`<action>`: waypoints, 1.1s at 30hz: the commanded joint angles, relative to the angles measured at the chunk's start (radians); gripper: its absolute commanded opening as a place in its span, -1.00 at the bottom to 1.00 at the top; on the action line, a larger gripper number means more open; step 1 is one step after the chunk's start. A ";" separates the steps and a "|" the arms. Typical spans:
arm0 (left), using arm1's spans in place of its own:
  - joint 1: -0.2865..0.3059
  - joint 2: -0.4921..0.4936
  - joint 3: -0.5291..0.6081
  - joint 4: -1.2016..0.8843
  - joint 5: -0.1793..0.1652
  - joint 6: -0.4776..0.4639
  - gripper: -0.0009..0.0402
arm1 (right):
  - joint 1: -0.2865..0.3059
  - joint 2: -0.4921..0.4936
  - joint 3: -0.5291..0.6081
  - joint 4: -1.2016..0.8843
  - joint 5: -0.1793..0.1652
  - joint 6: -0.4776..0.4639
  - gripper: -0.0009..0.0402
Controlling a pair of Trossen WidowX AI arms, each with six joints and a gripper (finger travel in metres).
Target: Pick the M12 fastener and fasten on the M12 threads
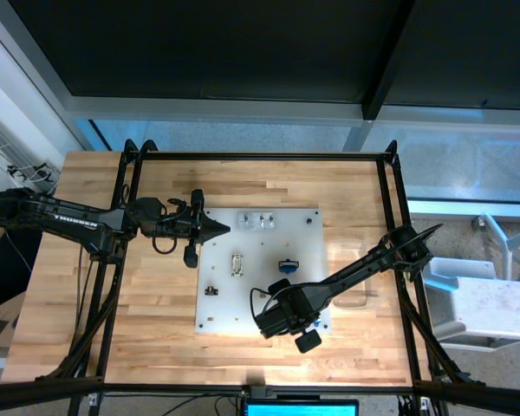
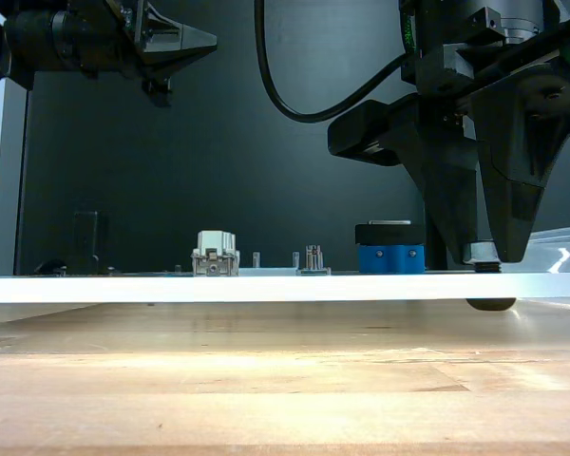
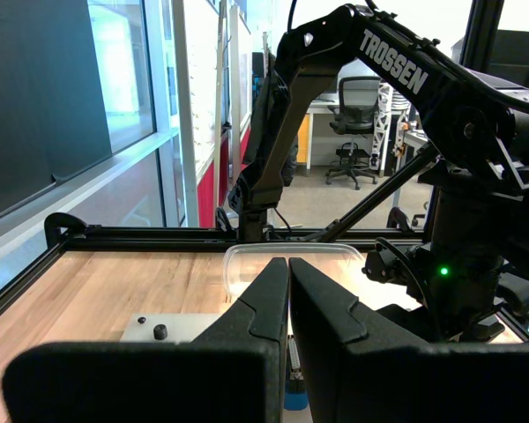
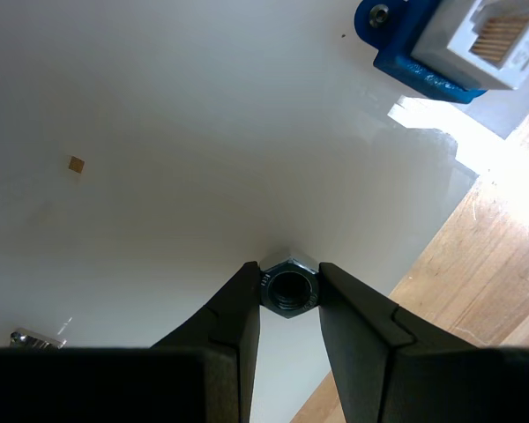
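Pinched between the fingertips of the right gripper [image 4: 288, 287] is the M12 fastener [image 4: 289, 263], a small silver hex nut with a dark bore, held by two opposite flats, so the jaws stand narrow and closed on it. In the low view this gripper [image 2: 484, 249] points straight down at the near right edge of the white board [image 1: 234, 305], and the nut [image 2: 481, 252] sits on top of the short black ribbed stud [image 2: 490, 267], whose ribs show just beneath it; how far it is threaded on cannot be told. From above, the gripper's body [image 1: 282, 319] hides both nut and stud. A blue connector [image 2: 389, 257] stands just left of and beyond the fingers, and a clear tray [image 1: 351, 286] lies on the wooden table [image 1: 156, 347] just right of the board. The left gripper [image 1: 222, 229] hangs high over the board's far left edge, well apart from the nut, pointing right, its jaws pressed together with nothing between them [image 3: 288, 275].
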 commanded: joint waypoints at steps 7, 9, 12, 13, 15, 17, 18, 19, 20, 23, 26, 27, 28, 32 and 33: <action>0.000 0.000 0.000 0.000 0.000 0.000 -0.96 | 0.000 -0.004 0.000 -0.007 0.000 0.000 -0.50; 0.000 0.000 0.000 0.000 0.000 0.000 -0.96 | 0.002 -0.006 0.000 -0.006 0.000 0.001 -0.40; 0.000 0.000 0.000 0.000 0.000 0.000 -0.96 | 0.003 -0.011 0.000 -0.006 0.000 0.000 -0.30; 0.000 0.000 0.000 0.000 0.000 0.000 -0.96 | 0.004 -0.014 0.000 -0.006 0.000 0.000 -0.27; 0.000 0.000 0.000 0.000 0.000 0.000 -0.96 | 0.005 -0.017 0.000 -0.006 0.000 0.001 -0.23; 0.000 0.000 0.000 0.000 0.000 0.000 -0.96 | 0.006 -0.023 0.001 -0.006 0.000 0.001 -0.21; 0.000 0.000 0.000 0.000 0.000 0.000 -0.96 | 0.006 -0.027 0.001 -0.007 0.000 0.000 -0.20; 0.000 0.000 0.000 0.000 0.000 0.000 -0.96 | 0.006 -0.031 0.001 -0.007 0.000 -0.001 -0.20; 0.000 0.000 0.000 0.000 0.000 0.000 -0.96 | 0.007 -0.037 0.001 -0.007 0.000 -0.006 -0.20; 0.000 0.000 0.000 0.000 0.000 0.000 -0.96 | 0.008 -0.063 0.001 -0.011 0.000 -0.046 -0.20; 0.000 0.000 0.000 0.000 0.000 0.000 -0.96 | 0.008 -0.096 0.001 -0.014 0.000 -0.104 -0.20; 0.000 0.000 0.000 0.000 0.000 0.000 -0.96 | 0.008 -0.106 0.001 -0.014 0.000 -0.135 -0.20; 0.000 0.000 0.000 0.000 0.000 0.000 -0.96 | 0.008 -0.116 0.001 -0.014 0.001 -0.170 -0.20; 0.000 0.000 0.000 0.000 0.000 0.000 -0.96 | 0.007 -0.137 0.001 -0.037 0.001 -0.313 -0.20; 0.000 0.000 0.000 0.000 0.000 0.000 -0.96 | 0.007 -0.141 0.001 -0.045 0.001 -0.357 -0.20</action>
